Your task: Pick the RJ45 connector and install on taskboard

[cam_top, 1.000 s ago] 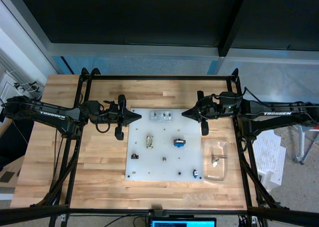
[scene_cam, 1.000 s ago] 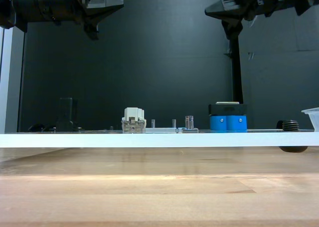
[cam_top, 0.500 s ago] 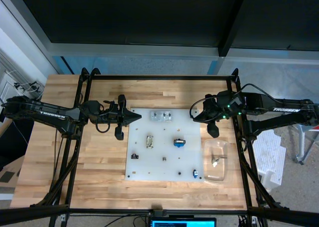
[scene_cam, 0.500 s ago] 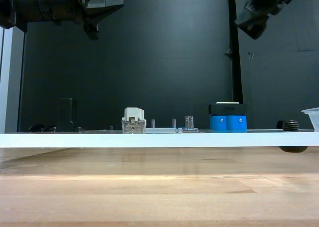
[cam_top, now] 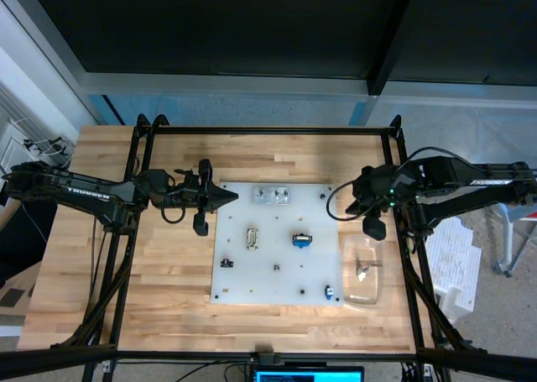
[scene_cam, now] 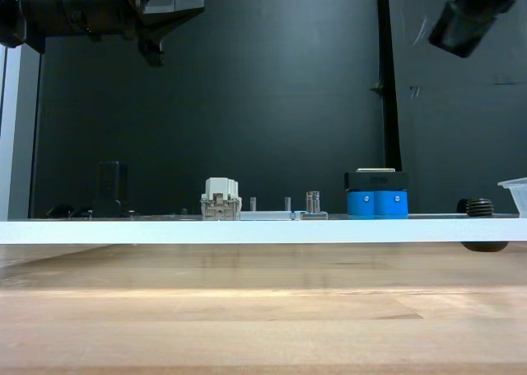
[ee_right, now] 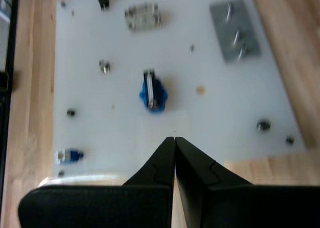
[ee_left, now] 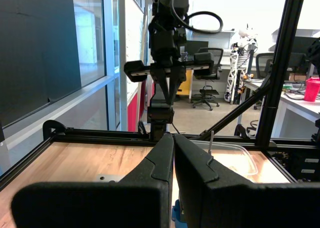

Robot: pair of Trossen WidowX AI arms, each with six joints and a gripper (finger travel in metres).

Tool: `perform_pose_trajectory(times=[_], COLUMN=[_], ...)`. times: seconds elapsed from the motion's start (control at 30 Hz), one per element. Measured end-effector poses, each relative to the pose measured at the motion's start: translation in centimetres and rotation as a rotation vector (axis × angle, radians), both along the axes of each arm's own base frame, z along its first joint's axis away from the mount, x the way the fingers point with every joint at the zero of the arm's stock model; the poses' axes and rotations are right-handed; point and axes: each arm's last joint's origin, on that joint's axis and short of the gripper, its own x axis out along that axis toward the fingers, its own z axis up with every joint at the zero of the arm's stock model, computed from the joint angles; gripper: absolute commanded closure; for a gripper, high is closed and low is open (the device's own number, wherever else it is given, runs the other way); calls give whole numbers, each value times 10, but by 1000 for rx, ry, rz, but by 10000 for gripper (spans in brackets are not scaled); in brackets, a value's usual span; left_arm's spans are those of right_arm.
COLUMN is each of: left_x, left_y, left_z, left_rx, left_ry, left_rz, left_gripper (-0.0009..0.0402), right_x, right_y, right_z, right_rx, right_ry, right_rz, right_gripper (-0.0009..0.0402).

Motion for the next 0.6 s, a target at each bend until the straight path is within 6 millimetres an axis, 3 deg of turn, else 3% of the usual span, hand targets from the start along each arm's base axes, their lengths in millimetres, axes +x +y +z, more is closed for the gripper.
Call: perform_pose_trajectory(times=[0.6], left_x=[0], left_y=[0], left_z=[0], left_rx=[0], left_ry=[0], left_rz=[0], left_gripper=[393], right_x=[-22], right_y=[40], right_z=[-8], right_rx=[-9], right_ry=[145], right_rz=[40], right_gripper=[393])
